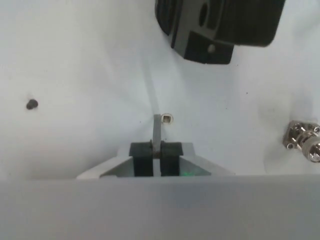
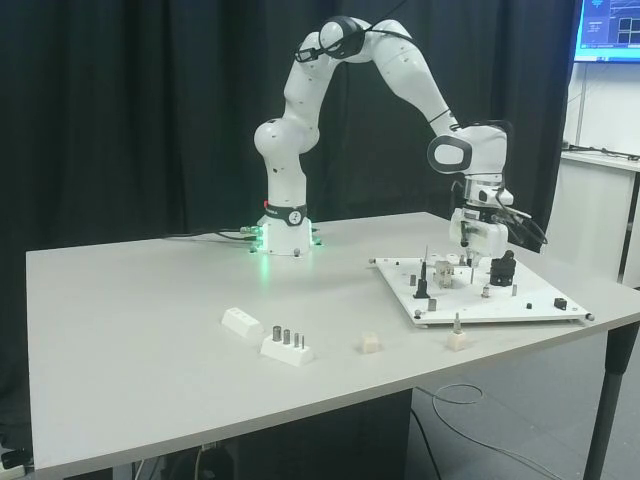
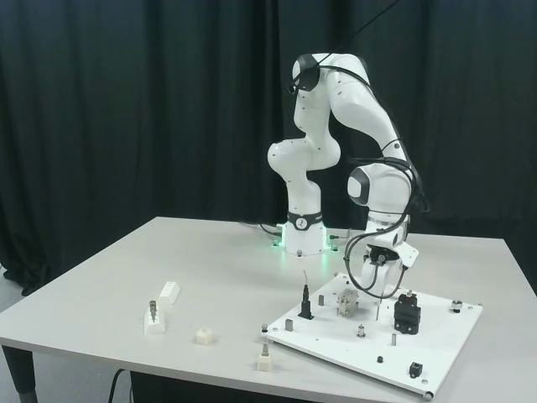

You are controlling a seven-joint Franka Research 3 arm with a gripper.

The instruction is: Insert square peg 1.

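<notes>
The gripper (image 1: 156, 156) is closed on the square peg (image 1: 156, 131), which sticks out past the black fingertips (image 1: 141, 159). The peg's tip sits beside a small square hole (image 1: 167, 119) in the white board (image 1: 90, 65), the hole at about two o'clock from it.

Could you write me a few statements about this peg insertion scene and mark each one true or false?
1. The gripper holds a thin grey peg between its fingers. True.
2. The peg's tip is close to a small square hole in the white board. True.
3. The arm reaches over the small white holder blocks near the table's front edge. False: it is over the white board, apart from those blocks.
4. The white board lies on the floor. False: it lies on the grey table.
5. A black part sits on the board. True.
</notes>
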